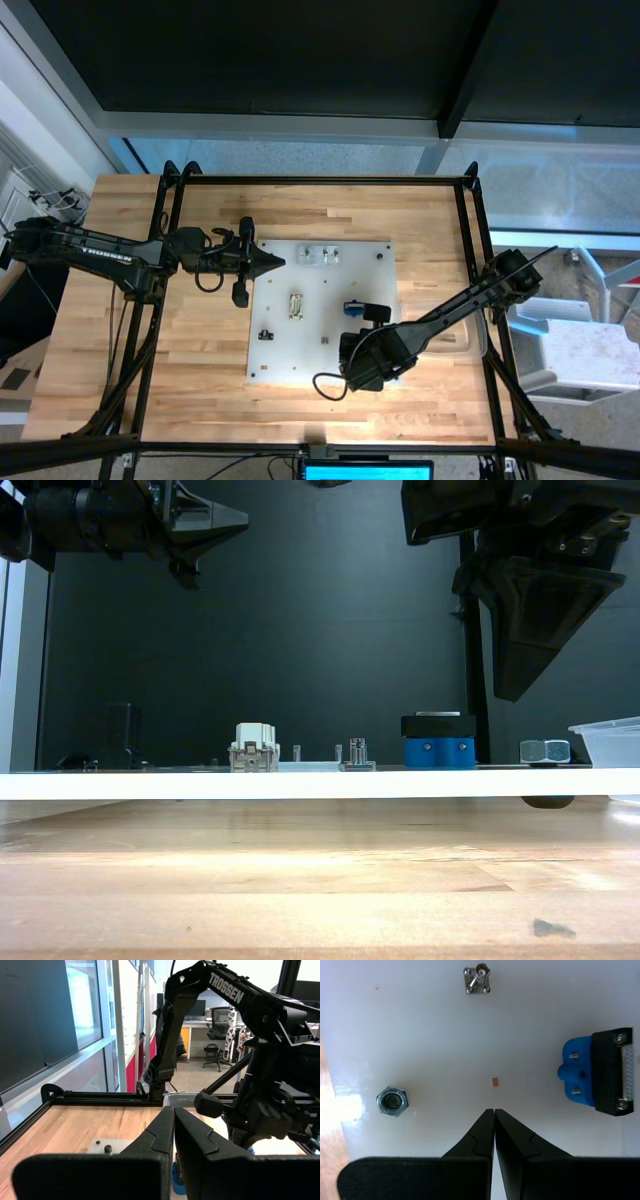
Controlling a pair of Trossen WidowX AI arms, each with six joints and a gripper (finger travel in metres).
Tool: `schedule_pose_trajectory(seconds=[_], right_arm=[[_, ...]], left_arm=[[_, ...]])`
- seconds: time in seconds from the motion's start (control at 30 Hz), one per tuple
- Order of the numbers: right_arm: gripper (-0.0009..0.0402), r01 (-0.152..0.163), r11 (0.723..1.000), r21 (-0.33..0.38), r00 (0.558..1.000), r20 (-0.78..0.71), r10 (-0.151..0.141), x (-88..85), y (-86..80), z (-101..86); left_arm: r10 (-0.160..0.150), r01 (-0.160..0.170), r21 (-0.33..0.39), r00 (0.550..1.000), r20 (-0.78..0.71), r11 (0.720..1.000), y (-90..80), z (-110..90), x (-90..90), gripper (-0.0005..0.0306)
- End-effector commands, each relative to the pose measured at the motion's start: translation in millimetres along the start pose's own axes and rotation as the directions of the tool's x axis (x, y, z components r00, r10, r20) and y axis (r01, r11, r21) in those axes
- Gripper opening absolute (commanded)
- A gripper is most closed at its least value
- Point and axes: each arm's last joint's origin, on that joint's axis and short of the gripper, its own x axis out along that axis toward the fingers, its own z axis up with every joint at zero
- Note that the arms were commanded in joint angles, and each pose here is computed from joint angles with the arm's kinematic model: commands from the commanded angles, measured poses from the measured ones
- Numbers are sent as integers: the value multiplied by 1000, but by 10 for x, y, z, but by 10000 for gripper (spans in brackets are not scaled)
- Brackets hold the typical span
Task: Unfasten the M12 fastener and place in the container
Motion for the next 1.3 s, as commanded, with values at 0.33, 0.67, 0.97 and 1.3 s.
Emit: schedule_pose_trajectory(seconds=[0.33, 0.67, 0.97, 1.3], right_arm=[[0, -355, 935, 8, 931, -88, 354, 133, 164, -24], [0, -362, 932, 10, 930, -71, 362, 274, 168, -28], [0, -361, 932, -4, 931, -56, 361, 276, 166, -14], [0, 78, 997, 24, 993, 87, -80, 160, -7, 6]], left_arm=[[0, 0, 0, 1000, 2, 1000, 1, 4, -1, 0], [0, 0, 0, 1000, 0, 1000, 1, 1, 0, 0], [0, 0, 0, 1000, 0, 1000, 1, 1, 0, 0], [0, 0, 0, 1000, 1, 1000, 0, 2, 0, 0]])
